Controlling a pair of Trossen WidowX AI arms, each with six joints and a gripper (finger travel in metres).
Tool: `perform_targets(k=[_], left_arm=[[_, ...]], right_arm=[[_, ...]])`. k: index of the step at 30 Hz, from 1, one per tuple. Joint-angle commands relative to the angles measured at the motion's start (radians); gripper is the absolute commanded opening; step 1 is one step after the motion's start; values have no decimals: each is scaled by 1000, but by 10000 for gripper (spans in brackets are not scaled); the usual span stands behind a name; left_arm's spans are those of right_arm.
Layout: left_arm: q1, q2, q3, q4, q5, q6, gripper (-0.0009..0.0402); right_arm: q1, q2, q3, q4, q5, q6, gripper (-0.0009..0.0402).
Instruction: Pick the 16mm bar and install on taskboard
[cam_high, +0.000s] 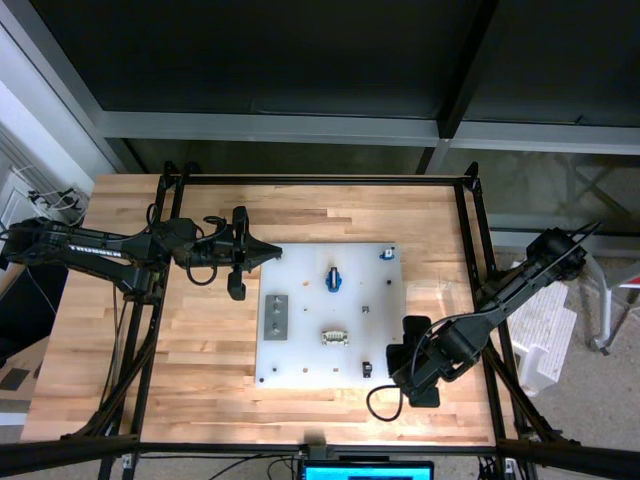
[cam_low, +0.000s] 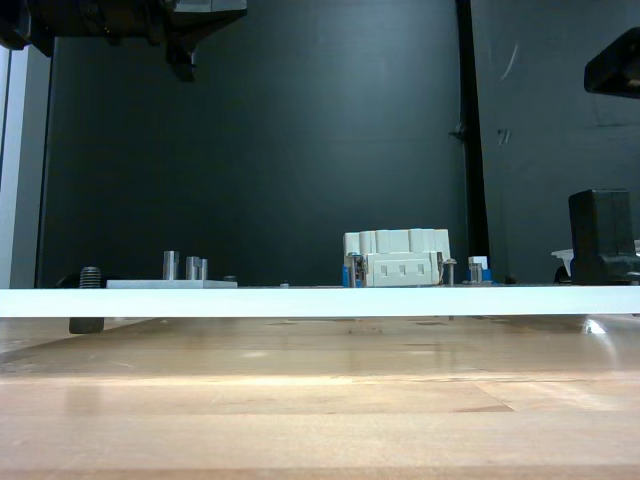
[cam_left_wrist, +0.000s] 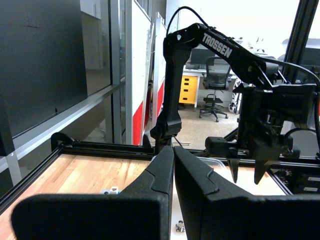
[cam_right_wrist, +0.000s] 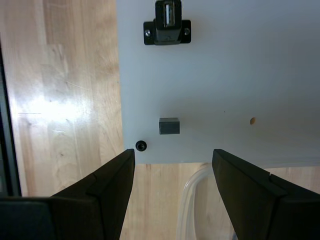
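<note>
Currently: pre-pick; 16mm bar unseen.
L gripper (cam_high: 272, 255): clenched, empty, raised by taskboard (cam_high: 300, 272) left edge.
R gripper (cam_right_wrist: 172, 152): released, over near-right corner.
Next (est.): find bar.

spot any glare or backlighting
High view: glare on the table by the open right gripper, at the board's near right corner. Right wrist view: glare on the table. Left wrist view: shut left gripper, above the board's far left corner, dark against a bright room. 16mm bar: cannot tell.

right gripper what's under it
Under right gripper, jaws open: board corner, grey block, screw, wooden table; fingers hide the rest. The left gripper, jaws shut, hovers by the board's left edge. 16mm bar: cannot tell.
</note>
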Motion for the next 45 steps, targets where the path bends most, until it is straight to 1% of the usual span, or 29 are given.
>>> perform_targets(k=[1,20,23,26,28,30,34,35,37,39,41,44,45], left_arm=[[0,0,0,0,0,0,0],[0,0,0,0,0,0,0],[0,0,0,0,0,0,0],[0,0,0,0,0,0,0],[0,0,0,0,0,0,0],[0,0,0,0,0,0,0],[0,0,0,0,0,0,0],[0,0,0,0,0,0,0],[0,0,0,0,0,0,0],[0,0,0,0,0,0,0],[0,0,0,0,0,0,0],[0,0,0,0,0,0,0],[0,0,0,0,0,0,0]], right_arm=[[2,-2,0,1,0,2,209],[1,-4,0,1,1,0,172],[-3,-18,0,2,9,-10,155],[-16,-44,0,3,19,-28,124],[-27,-65,0,4,37,-35,97],[-42,-86,0,5,42,-56,70],[-75,-131,0,5,89,-86,12],[-85,-143,-1,6,91,-97,-1],[-107,-170,-8,15,94,-113,4],[-129,-199,-19,28,122,-129,6],[-148,-229,-29,43,145,-155,-1],[-183,-283,-52,94,192,-201,1],[-198,-304,-66,121,194,-219,-1]])
